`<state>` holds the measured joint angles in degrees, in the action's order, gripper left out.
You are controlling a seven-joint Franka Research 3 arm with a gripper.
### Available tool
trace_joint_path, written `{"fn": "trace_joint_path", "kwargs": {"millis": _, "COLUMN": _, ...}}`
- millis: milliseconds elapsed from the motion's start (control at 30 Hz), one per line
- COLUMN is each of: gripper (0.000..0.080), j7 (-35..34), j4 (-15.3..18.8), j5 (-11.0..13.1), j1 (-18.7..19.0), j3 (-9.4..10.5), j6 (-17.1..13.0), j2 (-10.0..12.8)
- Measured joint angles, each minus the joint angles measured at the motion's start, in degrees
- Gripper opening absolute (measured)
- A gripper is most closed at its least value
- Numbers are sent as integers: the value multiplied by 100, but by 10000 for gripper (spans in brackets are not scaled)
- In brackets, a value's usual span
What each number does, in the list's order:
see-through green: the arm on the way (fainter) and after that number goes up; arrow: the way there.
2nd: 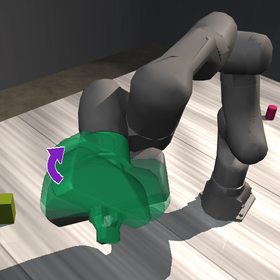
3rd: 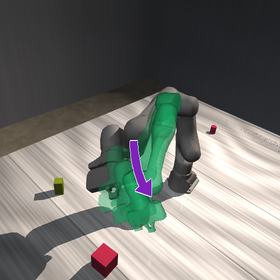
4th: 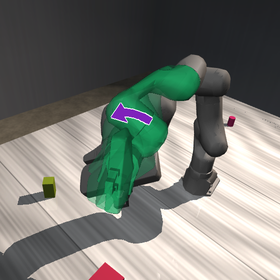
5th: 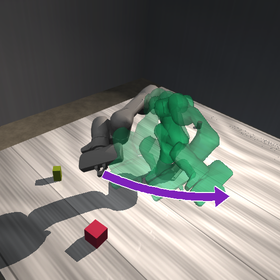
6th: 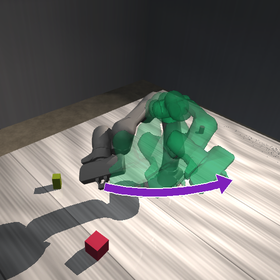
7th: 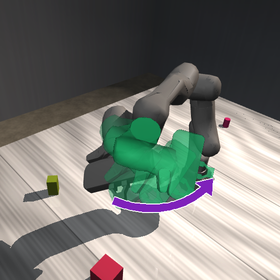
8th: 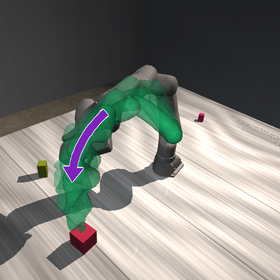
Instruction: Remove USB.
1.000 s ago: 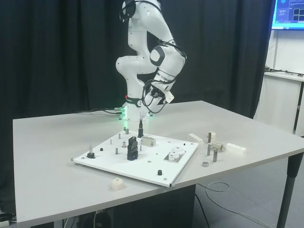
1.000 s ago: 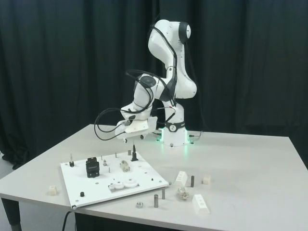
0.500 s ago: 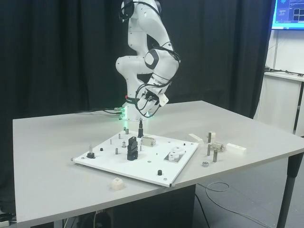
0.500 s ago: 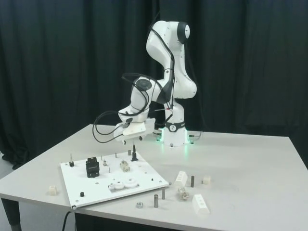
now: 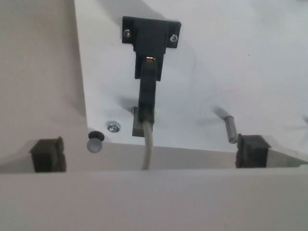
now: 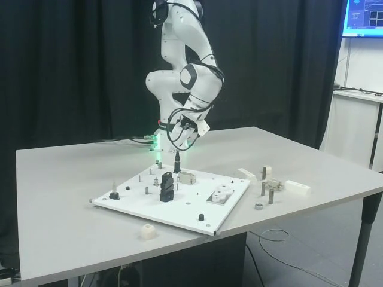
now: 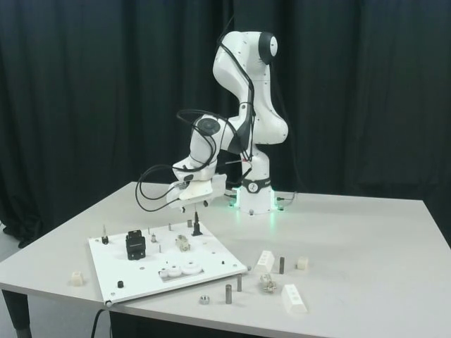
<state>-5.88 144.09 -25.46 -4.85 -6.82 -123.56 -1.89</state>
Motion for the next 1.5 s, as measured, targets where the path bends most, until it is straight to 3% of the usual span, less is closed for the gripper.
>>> {"fn": "trace_joint_path", "kwargs": {"millis": 167, "gripper": 800, "j7": 0, "j4": 0, "j5": 22, "j1": 0, "j3": -1, "j6": 0, "j2": 0}}
{"fn": "trace_joint_path", "kwargs": {"millis": 200, "gripper": 700, "j7": 0, "j4": 0, "j5": 28, "j1": 0, "j3": -1, "j6": 0, "j2": 0}}
{"fn": "trace_joint_path", "kwargs": {"millis": 233, "gripper": 532, "j7": 0, "j4": 0, "j5": 32, "j1": 0, "j3": -1, "j6": 0, "j2": 0}}
{"fn": "trace_joint_path", "kwargs": {"millis": 433, "gripper": 532, "j7": 0, "j4": 0, "j5": 43, "j1": 1, "j3": -1, "j6": 2, "j2": 0}}
{"fn": "trace_joint_path", "kwargs": {"millis": 467, "gripper": 344, "j7": 0, "j4": 0, "j5": 45, "j1": 1, "j3": -1, "j6": 3, "j2": 0}}
{"fn": "trace_joint_path", "kwargs": {"millis": 600, "gripper": 344, "j7": 0, "j4": 0, "j5": 64, "j1": 5, "j3": -1, "j6": 12, "j2": -4}}
{"fn": "trace_joint_path", "kwargs": {"millis": 633, "gripper": 156, "j7": 0, "j4": 0, "j5": 71, "j1": 7, "j3": -1, "j6": 16, "j2": -6}}
{"fn": "trace_joint_path", "kwargs": {"millis": 867, "gripper": 156, "j7": 0, "j4": -6, "j5": 113, "j1": 13, "j3": -1, "j6": 38, "j2": -12}}
{"fn": "trace_joint_path", "kwargs": {"millis": 900, "gripper": 42, "j7": 0, "j4": -6, "j5": 117, "j1": 13, "j3": -1, "j6": 41, "j2": -12}}
{"fn": "trace_joint_path", "kwargs": {"millis": 967, "gripper": 25, "j7": 0, "j4": -7, "j5": 123, "j1": 13, "j3": -1, "j6": 48, "j2": -12}}
{"fn": "trace_joint_path", "kwargs": {"millis": 1500, "gripper": 25, "j7": 162, "j4": -21, "j5": 121, "j1": 14, "j3": -11, "j6": 214, "j2": -9}}
